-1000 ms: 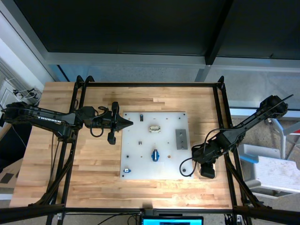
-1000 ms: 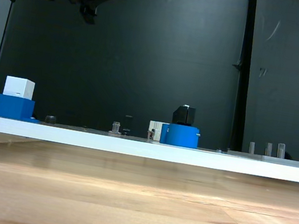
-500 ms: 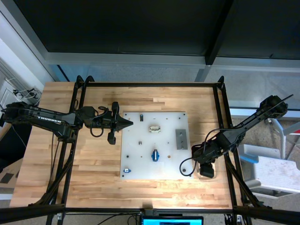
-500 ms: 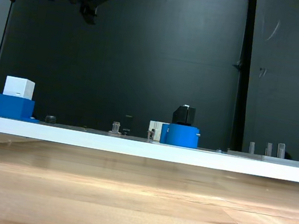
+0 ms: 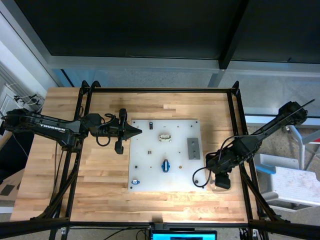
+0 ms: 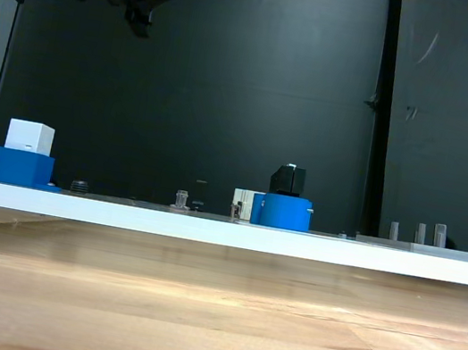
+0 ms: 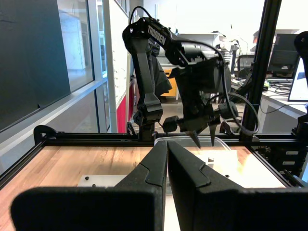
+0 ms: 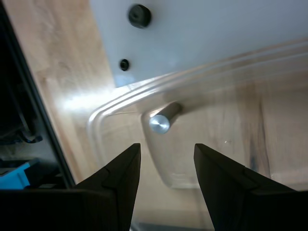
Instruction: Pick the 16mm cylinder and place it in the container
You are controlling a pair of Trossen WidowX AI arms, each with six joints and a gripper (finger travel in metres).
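One thing only lies in the container point(image 8: 103, 115): the 16mm cylinder point(image 8: 160, 121), a short pale metal peg resting on the clear floor close to a rounded corner on the side facing the white board point(image 5: 150, 170). It seems to stand nearly on end, bright round face up, though the steep wrist angle leaves a lean possible. The right gripper point(image 8: 166, 187) hangs straight above it, fingers spread wide and holding nothing, and the peg shows free in the gap between them, below the tips. So the placing looks done. I judge that what remains for this arm is a straight lift clear of the tray walls.

The container sits on the table point(image 5: 100, 170) just right of the board's near right corner, apart from the grey block point(image 5: 193, 148) and the blue piece point(image 5: 165, 165) on the board. The left gripper point(image 5: 134, 131) is well away, raised beside the board's left edge towards its far corner, fingers pressed together on nothing, pointing right.
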